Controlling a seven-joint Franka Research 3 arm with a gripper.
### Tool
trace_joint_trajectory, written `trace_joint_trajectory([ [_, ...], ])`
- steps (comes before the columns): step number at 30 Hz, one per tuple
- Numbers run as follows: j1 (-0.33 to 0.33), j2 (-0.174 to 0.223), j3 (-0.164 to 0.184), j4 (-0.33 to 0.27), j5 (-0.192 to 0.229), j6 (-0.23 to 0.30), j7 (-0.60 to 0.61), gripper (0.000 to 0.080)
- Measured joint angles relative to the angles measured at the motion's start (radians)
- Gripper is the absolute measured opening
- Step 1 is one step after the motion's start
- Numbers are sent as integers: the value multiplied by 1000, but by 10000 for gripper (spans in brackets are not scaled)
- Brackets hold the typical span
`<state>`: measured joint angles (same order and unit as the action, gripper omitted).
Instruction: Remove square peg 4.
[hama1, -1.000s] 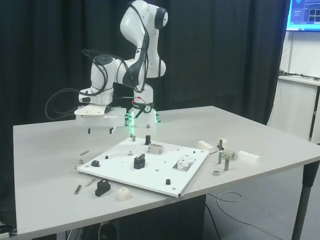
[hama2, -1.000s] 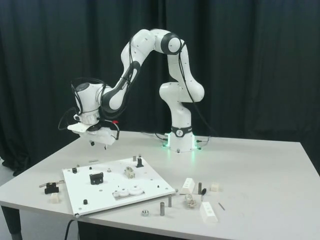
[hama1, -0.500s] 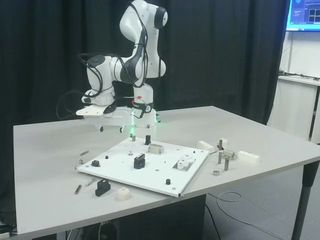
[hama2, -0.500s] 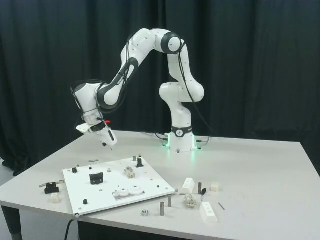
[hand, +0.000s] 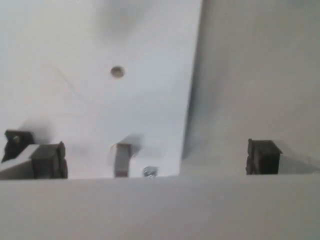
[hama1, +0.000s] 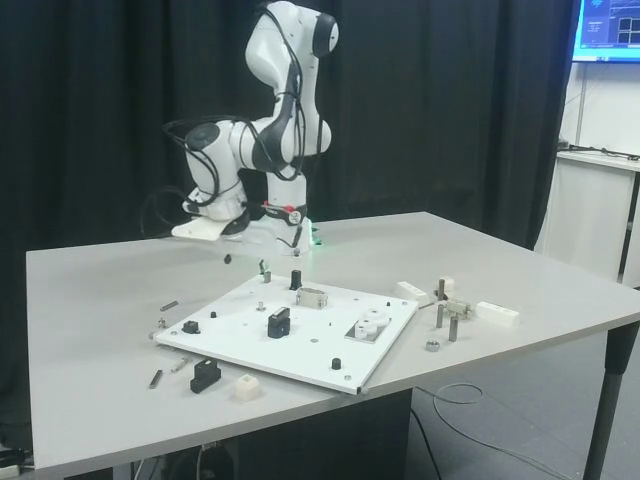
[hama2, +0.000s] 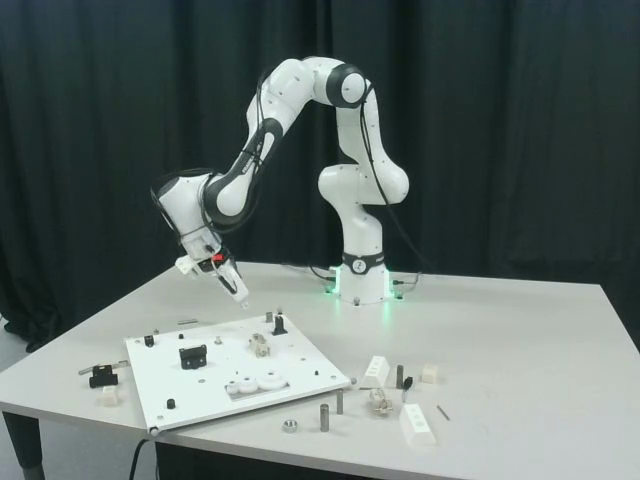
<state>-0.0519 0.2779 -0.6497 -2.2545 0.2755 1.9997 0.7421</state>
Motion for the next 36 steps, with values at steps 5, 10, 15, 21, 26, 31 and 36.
trace_joint_trajectory([
  [5, 25, -1, 0, -25, 6, 0, 38, 800],
  [10, 41, -1, 0, -41, 6, 2, 61, 800],
  [15, 46, -1, 0, -56, 6, 11, 64, 800],
  [21, 48, -2, 0, -74, 7, 25, 64, 800],
  [26, 48, -5, 0, -91, 13, 31, 64, 800],
  [31, 50, -13, 0, -118, 25, 38, 64, 800],
  [36, 55, -19, -1, -148, 41, 60, 64, 800],
])
